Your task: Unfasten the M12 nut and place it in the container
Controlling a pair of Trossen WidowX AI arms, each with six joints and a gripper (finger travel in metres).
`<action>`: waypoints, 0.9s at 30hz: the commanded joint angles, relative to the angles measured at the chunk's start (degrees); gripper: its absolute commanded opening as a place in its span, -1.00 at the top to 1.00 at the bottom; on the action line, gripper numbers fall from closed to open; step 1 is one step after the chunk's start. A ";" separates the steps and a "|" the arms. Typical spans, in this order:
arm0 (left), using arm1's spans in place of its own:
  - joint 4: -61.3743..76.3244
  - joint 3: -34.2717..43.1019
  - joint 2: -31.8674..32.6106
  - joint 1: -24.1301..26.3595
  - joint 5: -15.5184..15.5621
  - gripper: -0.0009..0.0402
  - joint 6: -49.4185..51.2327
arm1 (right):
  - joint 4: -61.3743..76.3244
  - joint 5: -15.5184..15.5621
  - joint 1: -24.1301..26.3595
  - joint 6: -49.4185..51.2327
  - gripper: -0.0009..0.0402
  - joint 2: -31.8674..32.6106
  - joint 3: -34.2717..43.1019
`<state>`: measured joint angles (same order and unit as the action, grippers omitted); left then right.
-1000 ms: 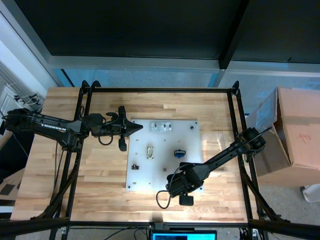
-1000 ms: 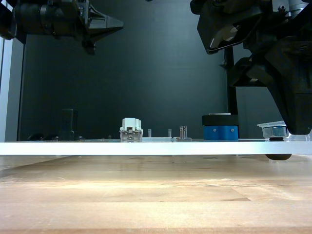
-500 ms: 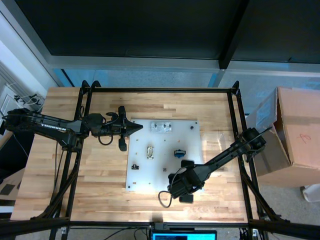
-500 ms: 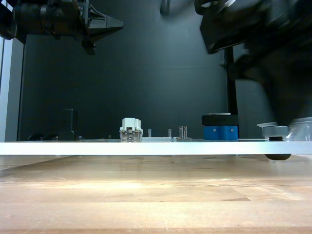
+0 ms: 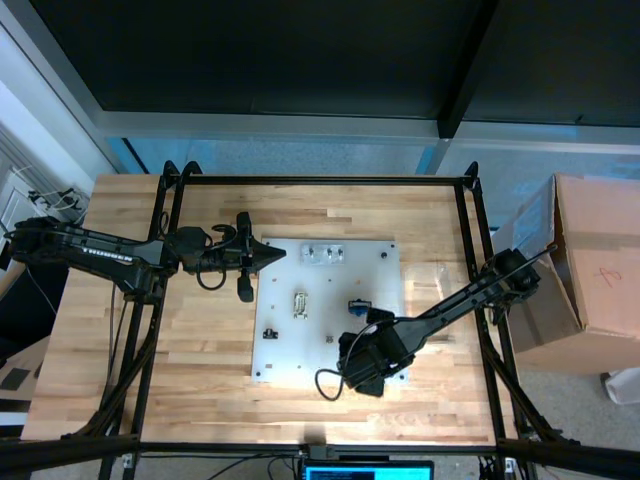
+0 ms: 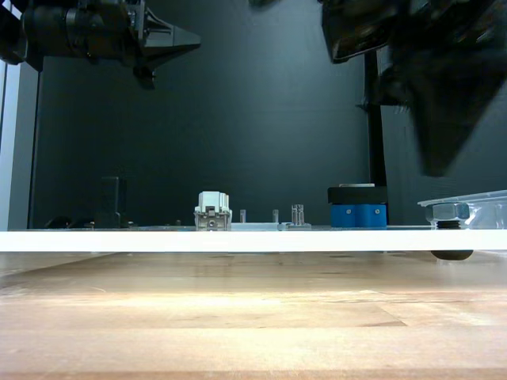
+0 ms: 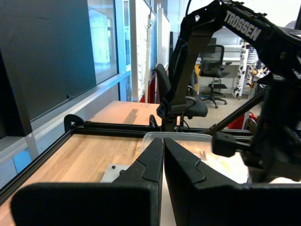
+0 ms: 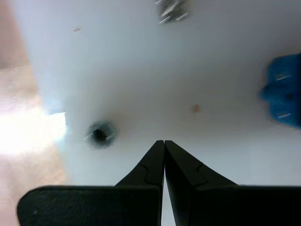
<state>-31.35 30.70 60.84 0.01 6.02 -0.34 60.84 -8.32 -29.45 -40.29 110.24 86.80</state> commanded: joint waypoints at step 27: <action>0.00 0.02 0.02 0.00 0.00 0.96 -0.02 | -5.05 10.95 -0.15 3.72 0.96 5.31 2.86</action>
<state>-31.35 30.70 60.86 0.01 6.04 -0.34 56.03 2.63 -29.56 -36.53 115.52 89.93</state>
